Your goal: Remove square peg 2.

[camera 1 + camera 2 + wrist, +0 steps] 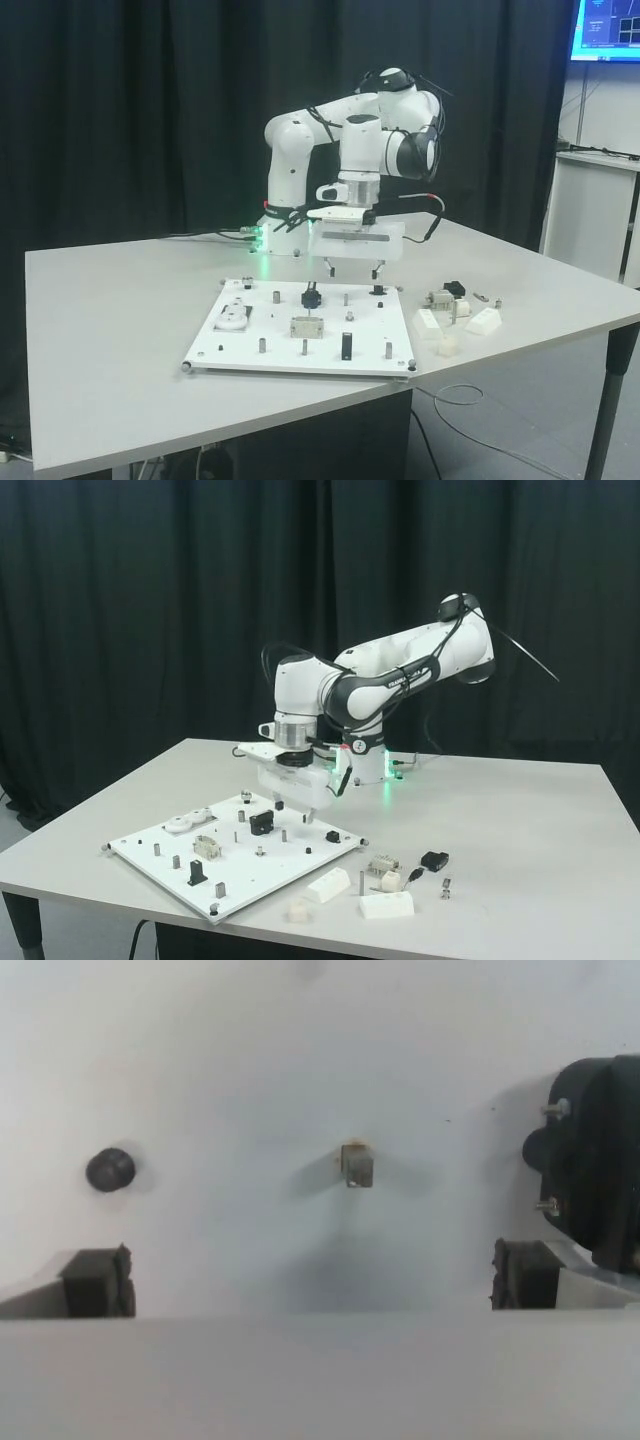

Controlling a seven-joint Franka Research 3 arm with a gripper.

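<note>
Overhead, the hand (352, 270) hangs above the far part of the white board (230, 352), fingers spread wide apart and gripping nothing. Wrist view: both black finger pads (95, 1282) sit at opposite edges of the frame, with open board surface between them.

Square peg (357, 1165): small grey metal stub, standing upright in the board, centred between the two pads and below them, not touching either. From the first room view it appears as a short post (346, 297) under the hand, free of contact.

Other items seen from the wrist: a round black knob (110, 1169) to one side of the peg, well apart from it; a larger black fitting (595, 1155) with two small screws at the opposite side.

Board lies flat on the grey counter (110, 310), near its front edge. It carries several short pegs, a white round part (234, 315) toward one end, a grey metal block (306, 327) near the middle and a black upright piece (346, 345) by the near edge.

Loose parts on the counter beside the board: white blocks (484, 321), a small black connector (434, 860).

Writing: dark lettering runs along the arm's forearm (395, 681) in the second room view, too small to read reliably. Green light glows at the arm's base (255, 236). A screen corner (606, 28) shows at upper edge of the first room view; its text is illegible.
</note>
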